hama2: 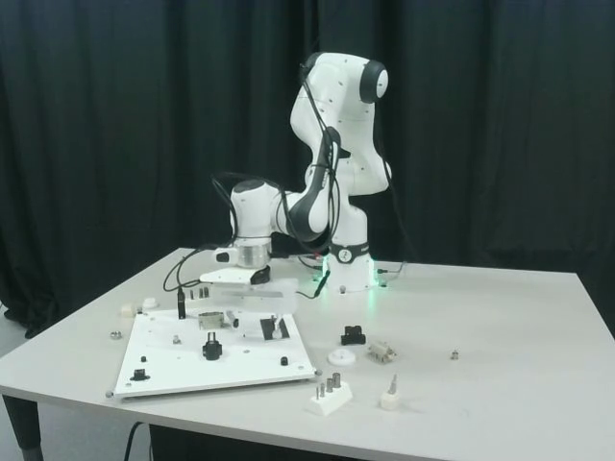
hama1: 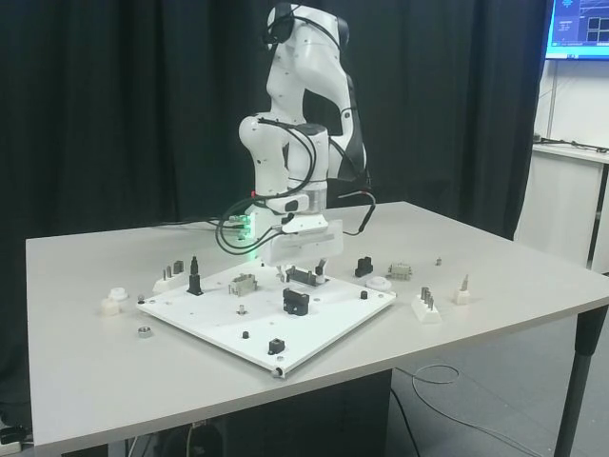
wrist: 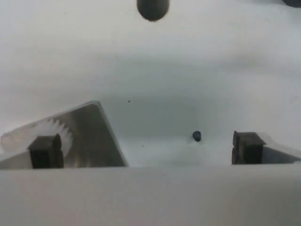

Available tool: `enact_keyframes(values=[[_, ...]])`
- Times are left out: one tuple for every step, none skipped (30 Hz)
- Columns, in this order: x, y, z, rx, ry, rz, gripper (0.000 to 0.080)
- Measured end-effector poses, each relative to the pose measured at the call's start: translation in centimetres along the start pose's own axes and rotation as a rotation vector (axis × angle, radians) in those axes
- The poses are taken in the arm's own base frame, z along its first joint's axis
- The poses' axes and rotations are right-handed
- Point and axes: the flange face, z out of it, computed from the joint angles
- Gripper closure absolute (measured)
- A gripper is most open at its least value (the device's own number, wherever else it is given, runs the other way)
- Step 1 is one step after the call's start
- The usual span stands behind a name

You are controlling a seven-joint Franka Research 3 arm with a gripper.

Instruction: Insert small gear.

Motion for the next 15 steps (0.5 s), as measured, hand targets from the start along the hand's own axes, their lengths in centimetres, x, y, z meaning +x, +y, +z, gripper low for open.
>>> enact_keyframes(values=[[-0.04, -0.08, 0.05, -0.001, 0.0, 0.001, 0.0003], [-0.06, -0.14, 0.08, -0.001, 0.0, 0.002, 0.0003], [-0.06, -0.15, 0.08, -0.001, 0.0, 0.002, 0.0003], [-0.06, -0.14, 0.08, -0.001, 0.0, 0.002, 0.0003], [-0.05, -0.13, 0.08, -0.001, 0.0, 0.003, 0.0003], [-0.05, -0.12, 0.08, -0.001, 0.0, 0.003, 0.0003], [-0.04, -0.12, 0.08, -0.001, 0.001, 0.003, 0.0003], [-0.04, -0.12, 0.08, -0.001, 0.001, 0.003, 0.0003], [-0.03, -0.11, 0.07, -0.001, 0.001, 0.003, 0.0003], [-0.02, -0.1, 0.07, -0.001, 0.001, 0.003, 0.0003], [-0.02, -0.1, 0.06, -0.001, 0.001, 0.003, 0.0003], [-0.01, -0.11, 0.04, -0.001, 0.001, 0.003, 0.0003], [0.01, -0.11, 0.02, 0.0, 0.002, 0.003, 0.0003], [0.04, -0.13, -0.02, 0.0, 0.003, 0.003, 0.0003], [0.08, -0.17, -0.07, 0.001, 0.004, 0.003, 0.0003]])
